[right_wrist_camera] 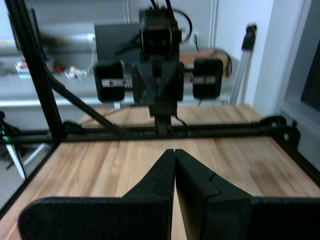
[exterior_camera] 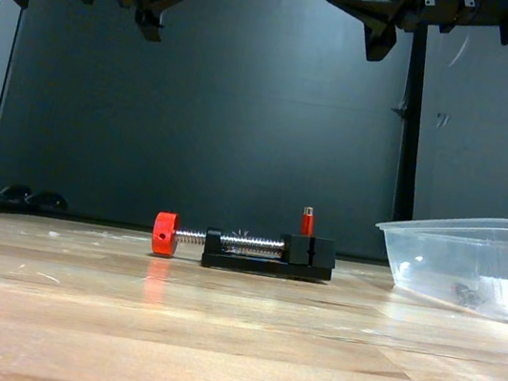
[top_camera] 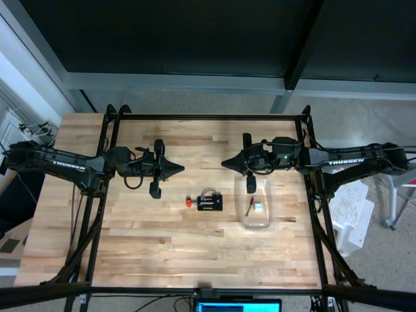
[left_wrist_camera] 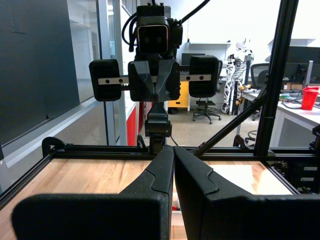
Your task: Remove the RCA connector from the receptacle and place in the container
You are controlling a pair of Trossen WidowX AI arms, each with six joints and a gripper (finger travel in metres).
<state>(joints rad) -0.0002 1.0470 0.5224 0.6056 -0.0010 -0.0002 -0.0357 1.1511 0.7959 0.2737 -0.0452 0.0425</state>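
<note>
Logged both arms level and high above the table, reaching inward and facing each other nose to nose. Left arm stretched flat from the left edge. Left gripper pointed right, hanging over bare wood behind and left of the receptacle, well apart from it. In its wrist view I saw the fingers pressed together along 1 seam, nothing between them.

Right arm mirrored that from the right edge. Right gripper pointed left, and in the high view its body overlapped the far end of the container. Its fingers were likewise flat against each other and empty. In the low view both grippers sat at the top of the frame, far above everything on the table.

Receptacle lay on the wood between the 2 gripper tips and nearer to me. Its red knob was at the left end, with a silvery screw running into the black block. 1 short red stub stood upright on the block. Container rested just right of the receptacle, not touching it.

RCA connector lay flat inside the container, beside 1 small white-blue square piece
</note>
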